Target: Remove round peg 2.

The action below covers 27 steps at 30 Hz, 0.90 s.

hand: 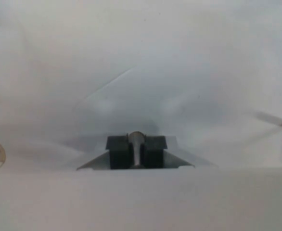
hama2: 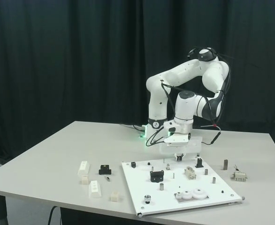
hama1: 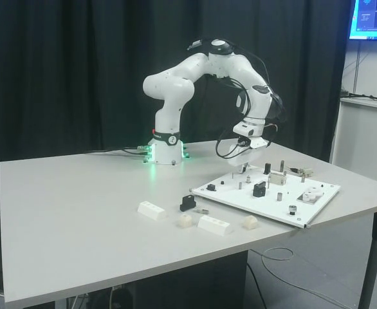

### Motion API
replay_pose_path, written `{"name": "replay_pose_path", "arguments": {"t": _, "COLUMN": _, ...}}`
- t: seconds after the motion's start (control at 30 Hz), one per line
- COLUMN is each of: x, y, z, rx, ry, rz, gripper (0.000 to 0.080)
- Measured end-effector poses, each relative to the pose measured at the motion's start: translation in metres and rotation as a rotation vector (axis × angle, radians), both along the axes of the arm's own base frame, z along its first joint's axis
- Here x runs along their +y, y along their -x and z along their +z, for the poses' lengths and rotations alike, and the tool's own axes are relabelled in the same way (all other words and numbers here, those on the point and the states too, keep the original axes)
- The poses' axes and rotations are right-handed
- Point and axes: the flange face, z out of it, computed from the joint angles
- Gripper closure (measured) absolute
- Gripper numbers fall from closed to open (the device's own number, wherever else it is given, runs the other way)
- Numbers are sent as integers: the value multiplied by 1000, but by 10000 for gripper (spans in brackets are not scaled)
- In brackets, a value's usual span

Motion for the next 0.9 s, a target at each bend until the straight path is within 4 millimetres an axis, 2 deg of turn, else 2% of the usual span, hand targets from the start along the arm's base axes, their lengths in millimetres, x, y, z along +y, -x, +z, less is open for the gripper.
{"name": "replay_pose_path", "arguments": {"t": 0.57, "x": 1, "y": 0, "z": 3, "rx": 10, "ry": -6, "rz": 116, "gripper": 738}}
{"name": "replay_pose_path", "arguments": {"t": 0.9, "x": 0, "y": 0, "z": 12, "rx": 16, "ry": -12, "rz": 74, "gripper": 738}}
